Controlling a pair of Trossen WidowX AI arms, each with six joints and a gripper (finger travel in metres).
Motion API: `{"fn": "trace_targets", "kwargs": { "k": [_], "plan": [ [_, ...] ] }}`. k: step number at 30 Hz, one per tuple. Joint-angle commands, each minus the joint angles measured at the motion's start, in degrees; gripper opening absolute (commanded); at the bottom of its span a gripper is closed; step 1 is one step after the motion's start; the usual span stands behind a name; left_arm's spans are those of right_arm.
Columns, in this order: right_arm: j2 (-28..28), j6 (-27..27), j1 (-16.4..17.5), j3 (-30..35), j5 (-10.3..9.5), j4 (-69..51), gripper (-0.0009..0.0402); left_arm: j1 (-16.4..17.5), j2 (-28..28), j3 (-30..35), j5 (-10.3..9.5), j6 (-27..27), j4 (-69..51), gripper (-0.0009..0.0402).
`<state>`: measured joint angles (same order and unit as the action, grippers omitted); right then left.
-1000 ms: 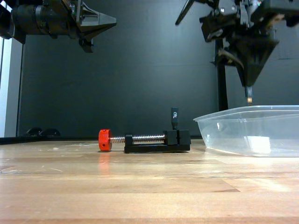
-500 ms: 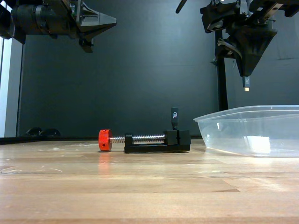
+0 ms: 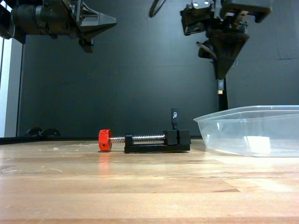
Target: Pick the USB-C connector and install on taskboard
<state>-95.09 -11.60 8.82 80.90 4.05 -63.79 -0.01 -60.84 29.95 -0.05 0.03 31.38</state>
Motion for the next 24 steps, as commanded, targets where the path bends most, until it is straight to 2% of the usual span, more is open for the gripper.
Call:
{"fn": "trace_targets", "kwargs": {
  "k": [1,6,8,12,24],
  "plan": [
    [-3.1,0.1,-0.1,3.1,0.00,-0.3,0.0000,0.0,0.0,0.0,0.02,0.0,0.0,0.0000],
    [-7.1,-0.2,-0.2,8.0,0.07,-1.1,0.0000,0.0,0.0,0.0,0.02,0.0,0.0,0.0000],
    [-8.9,-0.1,-0.2,10.3,1.07,-2.4,0.0000,0.0,0.0,0.0,0.02,0.0,0.0,0.0000],
    [-11.8,0.1,-0.2,14.3,1.11,-3.8,0.0000,0.0,0.0,0.0,0.02,0.0,0.0,0.0000],
    [-16.1,0.0,-0.2,19.2,1.11,-3.3,0.0000,0.0,0.0,0.0,0.02,0.0,0.0,0.0000]
  ]
}}
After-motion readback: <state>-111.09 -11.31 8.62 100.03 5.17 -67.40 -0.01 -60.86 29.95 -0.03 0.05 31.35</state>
